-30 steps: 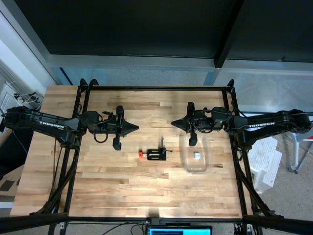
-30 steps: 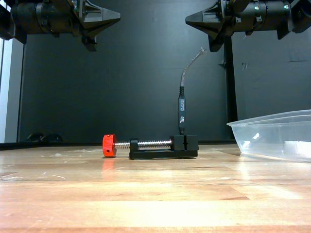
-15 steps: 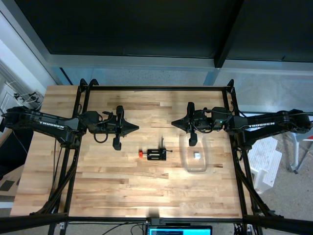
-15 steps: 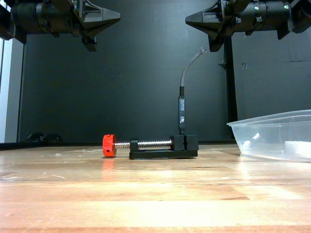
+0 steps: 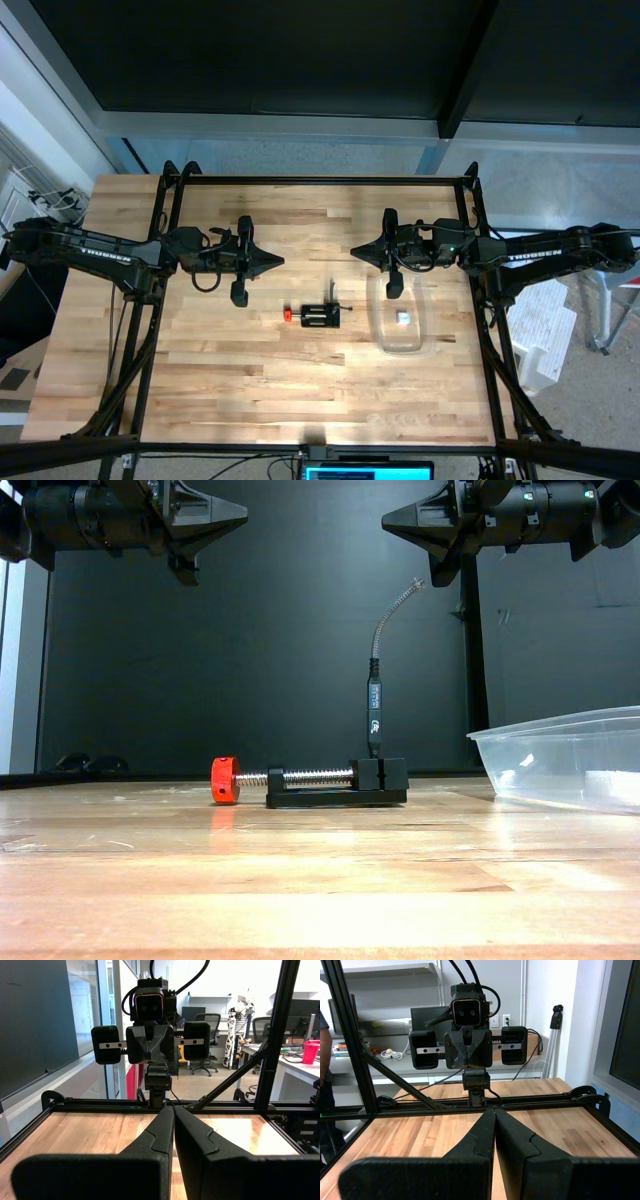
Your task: Pick the USB-C connector and install on taskboard
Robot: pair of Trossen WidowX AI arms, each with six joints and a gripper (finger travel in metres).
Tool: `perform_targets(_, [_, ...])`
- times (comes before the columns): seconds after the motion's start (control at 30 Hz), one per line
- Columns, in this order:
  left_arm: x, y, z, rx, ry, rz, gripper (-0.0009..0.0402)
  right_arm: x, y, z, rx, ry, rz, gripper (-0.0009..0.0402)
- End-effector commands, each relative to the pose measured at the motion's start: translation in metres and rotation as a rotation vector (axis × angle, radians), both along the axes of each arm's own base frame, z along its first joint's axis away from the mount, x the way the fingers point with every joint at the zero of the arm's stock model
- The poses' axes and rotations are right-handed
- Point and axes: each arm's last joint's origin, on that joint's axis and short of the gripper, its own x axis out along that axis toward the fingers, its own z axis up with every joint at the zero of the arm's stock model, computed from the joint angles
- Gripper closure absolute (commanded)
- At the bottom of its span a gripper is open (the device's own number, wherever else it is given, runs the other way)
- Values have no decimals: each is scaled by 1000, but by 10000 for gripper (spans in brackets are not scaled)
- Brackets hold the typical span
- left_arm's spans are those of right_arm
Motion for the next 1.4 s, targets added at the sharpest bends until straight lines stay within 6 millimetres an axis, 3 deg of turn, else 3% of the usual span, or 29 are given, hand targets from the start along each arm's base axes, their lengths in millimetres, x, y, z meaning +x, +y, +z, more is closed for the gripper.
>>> perform_targets(0.03, [0, 0, 0, 0, 0, 0, 393, 0, 0, 0, 0, 0, 0, 393])
perform_targets(1.4, [0, 0, 0, 0, 0, 0, 393, 0, 0, -4, 2, 38, 0, 393])
